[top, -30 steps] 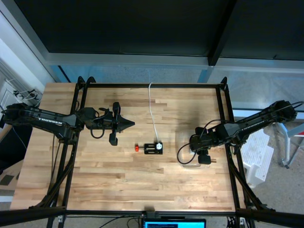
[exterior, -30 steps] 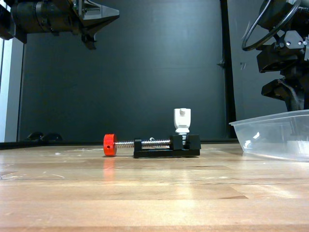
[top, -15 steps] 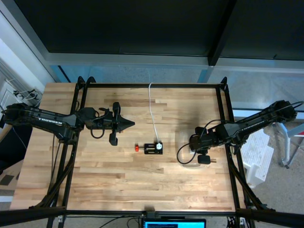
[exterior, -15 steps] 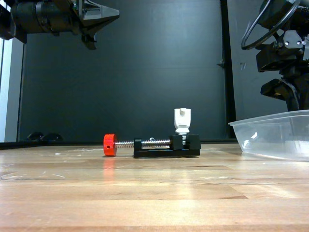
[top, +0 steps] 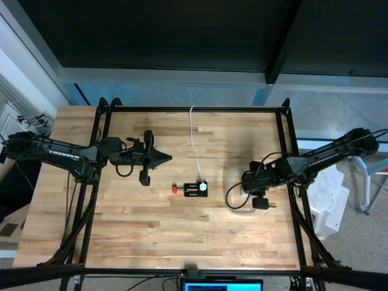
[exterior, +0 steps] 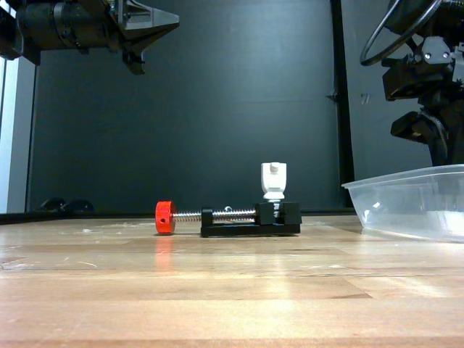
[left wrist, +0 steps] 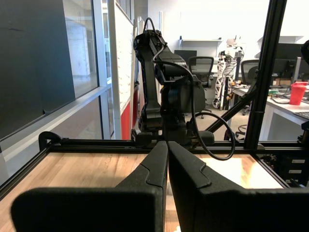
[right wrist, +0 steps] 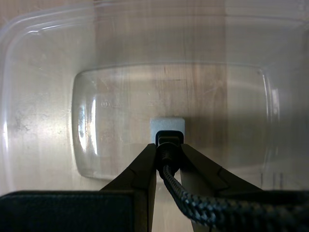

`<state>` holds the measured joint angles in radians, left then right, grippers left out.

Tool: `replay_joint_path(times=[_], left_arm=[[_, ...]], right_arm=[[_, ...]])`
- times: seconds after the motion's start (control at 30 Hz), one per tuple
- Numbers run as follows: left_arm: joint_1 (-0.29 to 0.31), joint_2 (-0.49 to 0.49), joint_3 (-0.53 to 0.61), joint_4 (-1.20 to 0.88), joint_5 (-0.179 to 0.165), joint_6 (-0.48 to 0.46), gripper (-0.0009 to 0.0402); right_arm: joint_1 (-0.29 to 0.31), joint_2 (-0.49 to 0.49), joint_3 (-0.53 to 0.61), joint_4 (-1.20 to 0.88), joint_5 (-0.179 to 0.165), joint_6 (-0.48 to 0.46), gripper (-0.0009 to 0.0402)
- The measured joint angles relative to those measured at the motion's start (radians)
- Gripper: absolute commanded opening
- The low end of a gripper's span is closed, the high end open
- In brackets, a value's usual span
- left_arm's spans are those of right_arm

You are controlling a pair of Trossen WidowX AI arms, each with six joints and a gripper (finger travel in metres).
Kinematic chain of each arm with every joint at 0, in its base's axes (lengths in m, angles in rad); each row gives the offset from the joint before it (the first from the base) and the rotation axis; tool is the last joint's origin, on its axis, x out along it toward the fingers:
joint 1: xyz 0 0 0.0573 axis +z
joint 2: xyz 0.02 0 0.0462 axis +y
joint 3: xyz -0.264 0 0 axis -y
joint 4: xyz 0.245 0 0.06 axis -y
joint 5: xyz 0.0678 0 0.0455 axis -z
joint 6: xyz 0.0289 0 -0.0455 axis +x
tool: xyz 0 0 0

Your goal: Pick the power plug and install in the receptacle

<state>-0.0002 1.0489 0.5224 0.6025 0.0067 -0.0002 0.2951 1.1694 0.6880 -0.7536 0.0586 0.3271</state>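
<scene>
right gripper [right wrist: 168, 145] clamps power plug [right wrist: 169, 138] over tray [right wrist: 48, 72], bench right edge | left gripper [left wrist: 167, 145] closed, aloft near left edge | receptacle [top: 203, 186] mid-bench

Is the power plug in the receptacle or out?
Out: the power plug sits in the right gripper above the tray; left gripper hangs shut at left.

Overhead looking down, level tabletop, wrist close-ups

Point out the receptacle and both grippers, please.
receptacle [exterior: 273, 178]: low view, white socket face.
left gripper [left wrist: 167, 144]: left wrist view, between shut fingertips, high, left of the receptacle.
right gripper [right wrist: 169, 150]: right wrist view, between fingertips shut on the power plug [right wrist: 169, 138], over the tray [right wrist: 46, 58].
</scene>
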Motion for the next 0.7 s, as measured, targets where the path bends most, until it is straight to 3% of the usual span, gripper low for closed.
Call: replay_joint_path(times=[0.7], left_arm=[[0.000,0.000,0.000,0.000,0.000,0.000,0.0000]], right_arm=[[-0.003,-0.012,0.327,-0.315,0.001,-0.030,0.0000]])
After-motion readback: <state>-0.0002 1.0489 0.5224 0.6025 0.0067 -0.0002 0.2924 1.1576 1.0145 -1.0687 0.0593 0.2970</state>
